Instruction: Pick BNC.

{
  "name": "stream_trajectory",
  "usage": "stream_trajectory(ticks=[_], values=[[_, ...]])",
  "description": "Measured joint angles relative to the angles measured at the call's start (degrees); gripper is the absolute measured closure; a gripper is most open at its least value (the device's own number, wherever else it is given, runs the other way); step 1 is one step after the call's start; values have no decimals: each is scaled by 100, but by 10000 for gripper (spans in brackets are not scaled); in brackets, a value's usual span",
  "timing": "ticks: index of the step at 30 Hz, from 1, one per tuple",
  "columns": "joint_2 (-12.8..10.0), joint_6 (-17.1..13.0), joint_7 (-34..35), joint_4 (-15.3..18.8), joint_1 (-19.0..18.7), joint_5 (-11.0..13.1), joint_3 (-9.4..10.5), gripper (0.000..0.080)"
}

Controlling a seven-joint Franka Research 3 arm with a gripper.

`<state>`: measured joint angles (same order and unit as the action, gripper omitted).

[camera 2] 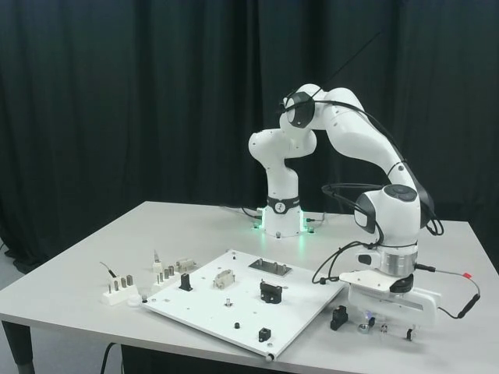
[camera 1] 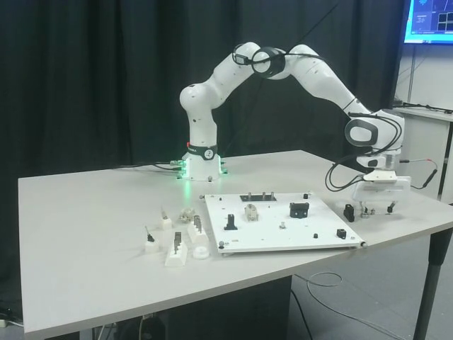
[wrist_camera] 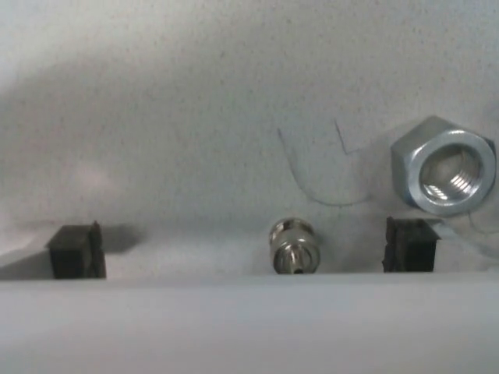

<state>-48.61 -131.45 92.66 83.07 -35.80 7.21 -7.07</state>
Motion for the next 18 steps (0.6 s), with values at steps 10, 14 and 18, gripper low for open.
stream_trajectory(ticks=[10, 14, 18], values=[[-11, -19, 46, -5, -4, 28, 0, 94], [-13, -19, 46, -5, -5, 28, 0, 94], [-20, -19, 44, -6, -5, 28, -4, 276]])
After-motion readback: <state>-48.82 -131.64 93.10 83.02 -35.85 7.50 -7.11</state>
